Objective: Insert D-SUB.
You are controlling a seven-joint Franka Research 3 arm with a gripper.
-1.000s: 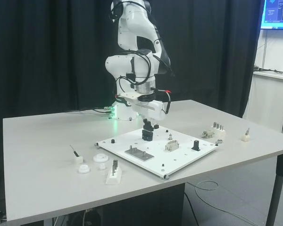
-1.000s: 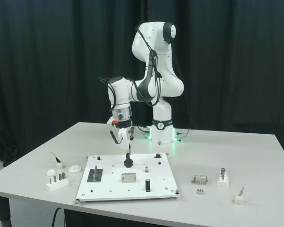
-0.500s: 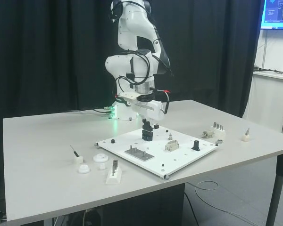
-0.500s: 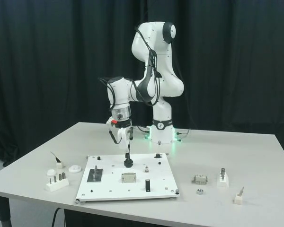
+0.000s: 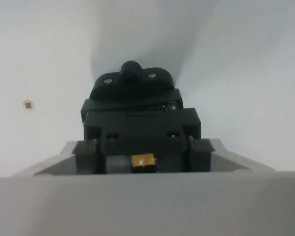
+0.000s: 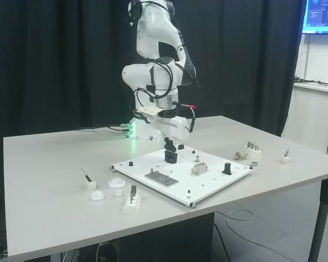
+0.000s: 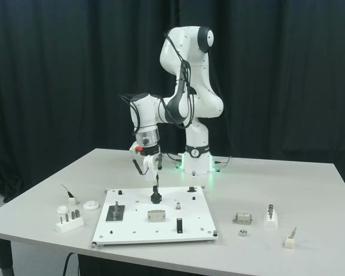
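Under the tool [image 6: 170, 146], a black connector part [image 6: 170, 157] sits on the white board [image 7: 132, 230], tool closed narrow around it. D-SUB [image 7: 242, 217] lies well apart on the counter [image 7: 310, 190].

The D-SUB plug [image 7: 242, 217] is a small grey metal piece, wider than it is tall. It lies flat on the counter [image 7: 310, 190], off the white board [image 7: 135, 230], near the counter's front edge. Nothing holds it. The D-SUB socket [image 7: 156, 215] is a small grey metal block. It sits upright near the middle of the white board, and it has nothing in it.
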